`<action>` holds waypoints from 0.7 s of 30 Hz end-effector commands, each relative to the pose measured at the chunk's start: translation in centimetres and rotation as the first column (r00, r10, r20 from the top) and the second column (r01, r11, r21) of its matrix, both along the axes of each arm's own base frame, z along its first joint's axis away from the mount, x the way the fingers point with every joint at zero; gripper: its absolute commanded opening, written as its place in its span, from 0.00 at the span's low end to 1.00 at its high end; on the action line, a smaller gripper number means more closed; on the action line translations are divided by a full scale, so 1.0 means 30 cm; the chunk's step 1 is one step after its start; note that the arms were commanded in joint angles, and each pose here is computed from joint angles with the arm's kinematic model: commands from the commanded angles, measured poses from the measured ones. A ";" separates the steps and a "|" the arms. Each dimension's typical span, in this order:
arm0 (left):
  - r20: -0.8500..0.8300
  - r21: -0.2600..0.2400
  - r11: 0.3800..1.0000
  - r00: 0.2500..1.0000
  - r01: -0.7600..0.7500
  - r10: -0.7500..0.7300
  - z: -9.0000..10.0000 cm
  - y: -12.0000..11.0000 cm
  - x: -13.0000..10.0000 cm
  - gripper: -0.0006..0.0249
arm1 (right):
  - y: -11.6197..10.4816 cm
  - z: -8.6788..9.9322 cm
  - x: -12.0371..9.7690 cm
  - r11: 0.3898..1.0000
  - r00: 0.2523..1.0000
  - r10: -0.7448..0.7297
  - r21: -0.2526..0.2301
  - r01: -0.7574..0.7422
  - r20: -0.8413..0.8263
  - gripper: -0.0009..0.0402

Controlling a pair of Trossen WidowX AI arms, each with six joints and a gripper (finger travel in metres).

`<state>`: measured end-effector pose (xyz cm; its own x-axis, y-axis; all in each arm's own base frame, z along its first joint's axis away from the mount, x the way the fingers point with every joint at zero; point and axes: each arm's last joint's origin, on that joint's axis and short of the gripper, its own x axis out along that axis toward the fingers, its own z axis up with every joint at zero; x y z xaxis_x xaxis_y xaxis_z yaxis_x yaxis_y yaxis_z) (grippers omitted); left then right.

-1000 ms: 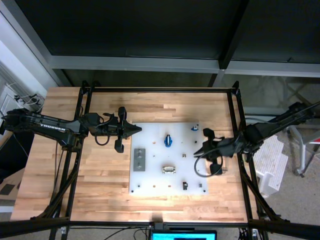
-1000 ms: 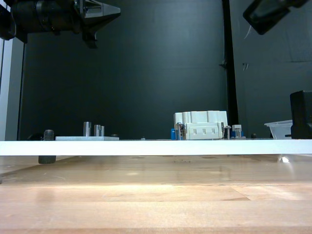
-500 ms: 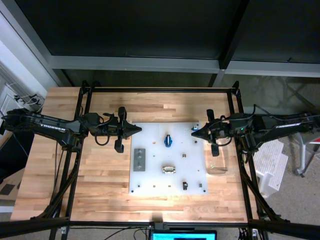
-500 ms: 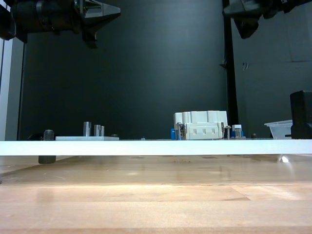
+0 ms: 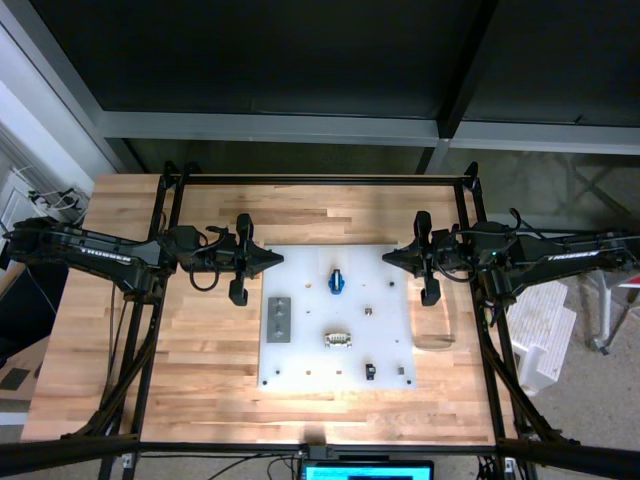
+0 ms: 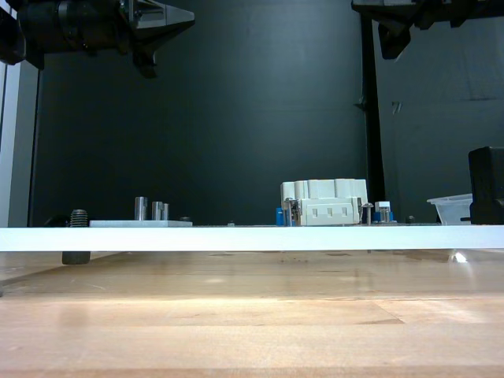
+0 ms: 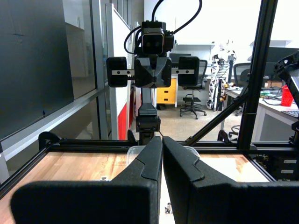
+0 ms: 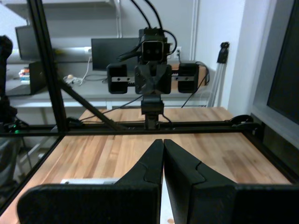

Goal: Pick the 16mm bar and install on taskboard

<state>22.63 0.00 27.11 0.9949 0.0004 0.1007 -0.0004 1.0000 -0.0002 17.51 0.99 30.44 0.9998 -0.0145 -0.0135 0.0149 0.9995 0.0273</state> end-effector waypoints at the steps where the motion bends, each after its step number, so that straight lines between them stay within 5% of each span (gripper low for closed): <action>1: 0.000 0.000 1.000 1.000 0.000 0.000 0.000 0.000 0.000 0.02 | -0.009 -0.009 0.003 1.000 1.000 -0.017 0.016 0.017 0.026 0.02; 21: 0.000 0.000 1.000 1.000 0.000 0.000 0.000 0.000 0.000 0.02 | -0.030 -0.083 0.008 0.997 0.998 -0.033 0.065 0.030 0.050 0.02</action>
